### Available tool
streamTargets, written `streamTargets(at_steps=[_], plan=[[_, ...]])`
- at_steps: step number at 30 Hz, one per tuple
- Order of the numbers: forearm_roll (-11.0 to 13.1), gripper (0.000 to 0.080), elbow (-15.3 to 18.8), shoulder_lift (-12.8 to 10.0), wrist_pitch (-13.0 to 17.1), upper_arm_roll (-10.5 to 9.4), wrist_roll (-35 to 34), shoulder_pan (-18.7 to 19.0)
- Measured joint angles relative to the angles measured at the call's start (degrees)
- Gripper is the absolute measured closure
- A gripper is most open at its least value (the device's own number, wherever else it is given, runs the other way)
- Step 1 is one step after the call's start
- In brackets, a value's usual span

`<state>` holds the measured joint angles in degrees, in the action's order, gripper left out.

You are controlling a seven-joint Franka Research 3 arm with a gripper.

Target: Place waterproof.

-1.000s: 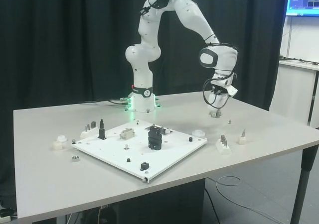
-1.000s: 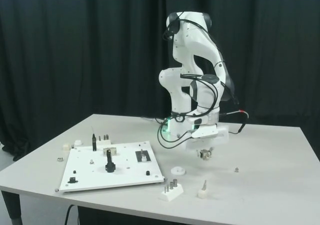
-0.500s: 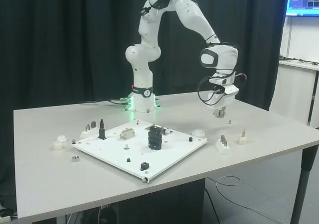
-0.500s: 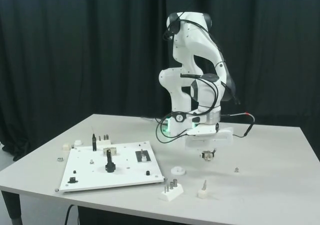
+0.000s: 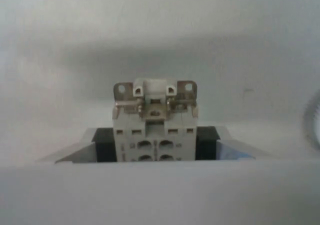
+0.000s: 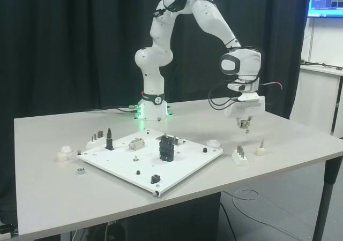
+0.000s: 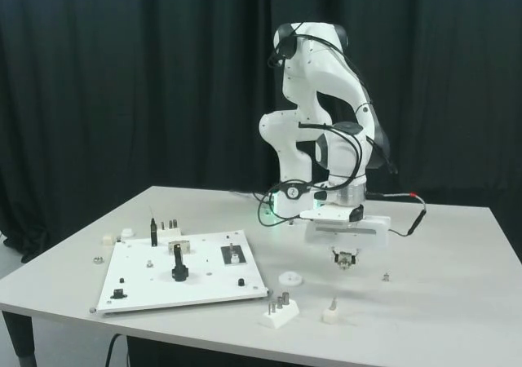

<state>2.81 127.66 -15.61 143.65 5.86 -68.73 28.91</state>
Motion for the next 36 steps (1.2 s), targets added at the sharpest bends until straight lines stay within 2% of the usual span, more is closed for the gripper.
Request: streamTargets(at_steps=[8,15,21,26,36], plan=[[0.02,0.0488,-1.3,-1.63,0.0,0.1,-16.29,-0.49],[0.27,0.0488,-1.48,-2.42,0.0,0.22,-24.57,-1.17],[1.89,0.0488,-1.48,-3.14,-0.05,0.43,-31.35,-1.96],[3.46,0.0488,-1.48,-3.93,-0.28,0.59,-34.17,-2.81],[7.32,0.0488,-1.49,-5.68,-0.3,0.64,-34.23,-4.55]])
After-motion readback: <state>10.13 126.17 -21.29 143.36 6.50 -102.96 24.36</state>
